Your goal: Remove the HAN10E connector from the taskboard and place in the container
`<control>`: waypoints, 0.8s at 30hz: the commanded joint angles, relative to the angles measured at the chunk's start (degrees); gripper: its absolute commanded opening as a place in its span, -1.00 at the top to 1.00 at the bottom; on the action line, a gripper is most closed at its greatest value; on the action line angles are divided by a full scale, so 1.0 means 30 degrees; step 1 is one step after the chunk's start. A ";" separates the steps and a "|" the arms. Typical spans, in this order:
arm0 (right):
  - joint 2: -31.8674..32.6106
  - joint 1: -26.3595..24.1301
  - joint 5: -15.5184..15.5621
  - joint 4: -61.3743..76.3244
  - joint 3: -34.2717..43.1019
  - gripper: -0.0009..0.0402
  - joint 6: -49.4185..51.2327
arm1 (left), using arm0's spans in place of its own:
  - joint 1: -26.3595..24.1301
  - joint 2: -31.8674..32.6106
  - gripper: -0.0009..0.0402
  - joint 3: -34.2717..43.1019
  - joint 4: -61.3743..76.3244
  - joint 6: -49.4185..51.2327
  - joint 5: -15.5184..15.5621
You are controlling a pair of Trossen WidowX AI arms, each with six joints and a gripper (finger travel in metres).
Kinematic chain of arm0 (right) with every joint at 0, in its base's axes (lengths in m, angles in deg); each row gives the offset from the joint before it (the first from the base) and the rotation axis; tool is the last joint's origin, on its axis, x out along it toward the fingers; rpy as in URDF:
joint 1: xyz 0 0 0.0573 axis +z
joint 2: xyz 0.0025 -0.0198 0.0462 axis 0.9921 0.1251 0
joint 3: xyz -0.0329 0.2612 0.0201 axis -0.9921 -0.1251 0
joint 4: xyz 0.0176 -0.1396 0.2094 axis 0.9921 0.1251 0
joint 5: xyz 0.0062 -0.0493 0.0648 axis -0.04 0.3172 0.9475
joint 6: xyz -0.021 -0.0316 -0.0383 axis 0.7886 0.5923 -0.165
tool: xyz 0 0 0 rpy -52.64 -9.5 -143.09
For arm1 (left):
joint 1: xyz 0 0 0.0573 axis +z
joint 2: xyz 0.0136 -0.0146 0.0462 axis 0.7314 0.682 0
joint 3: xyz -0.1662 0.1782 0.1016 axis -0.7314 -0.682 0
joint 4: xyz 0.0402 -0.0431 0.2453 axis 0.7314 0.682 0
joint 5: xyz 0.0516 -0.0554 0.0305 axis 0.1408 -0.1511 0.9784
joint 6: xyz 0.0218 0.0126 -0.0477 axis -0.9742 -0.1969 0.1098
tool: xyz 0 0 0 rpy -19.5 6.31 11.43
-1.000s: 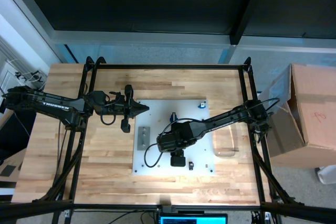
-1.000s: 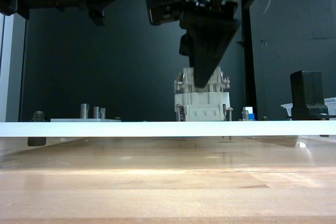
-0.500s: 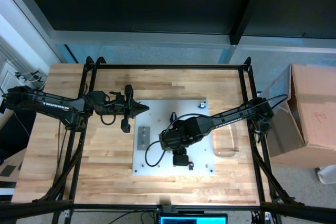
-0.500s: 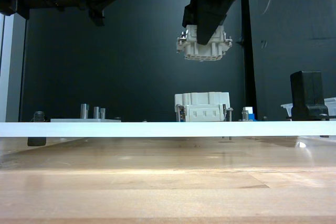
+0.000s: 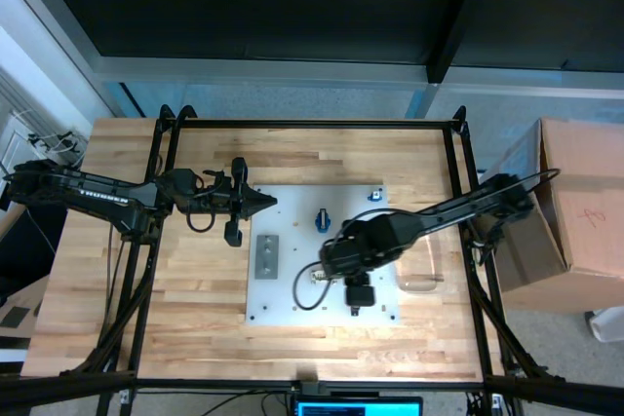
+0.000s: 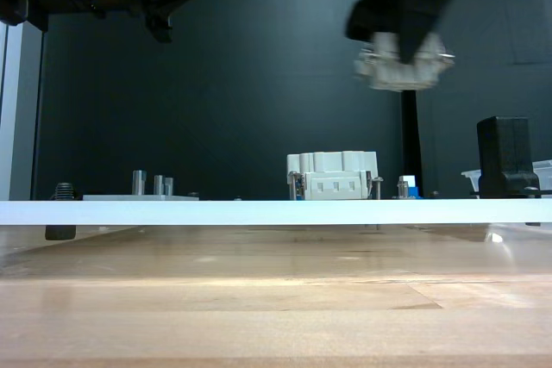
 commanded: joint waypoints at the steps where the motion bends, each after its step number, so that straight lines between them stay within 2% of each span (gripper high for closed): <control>1: -0.1792 0.0284 -0.0372 -0.0168 -0.2244 0.88 -0.0080 | 0.0007 0.0007 0.96 0.0007 0.0000 -0.0007 0.0000; 15: -0.8429 0.1151 -0.0379 -0.0335 -1.0105 0.88 -0.0561 | 0.0000 0.0007 0.96 0.0007 0.0000 -0.0007 0.0000; 24: -1.0819 0.1443 -0.0379 -0.0736 -1.3595 0.88 -0.0991 | 0.0000 0.0007 0.96 0.0007 0.0000 -0.0007 0.0000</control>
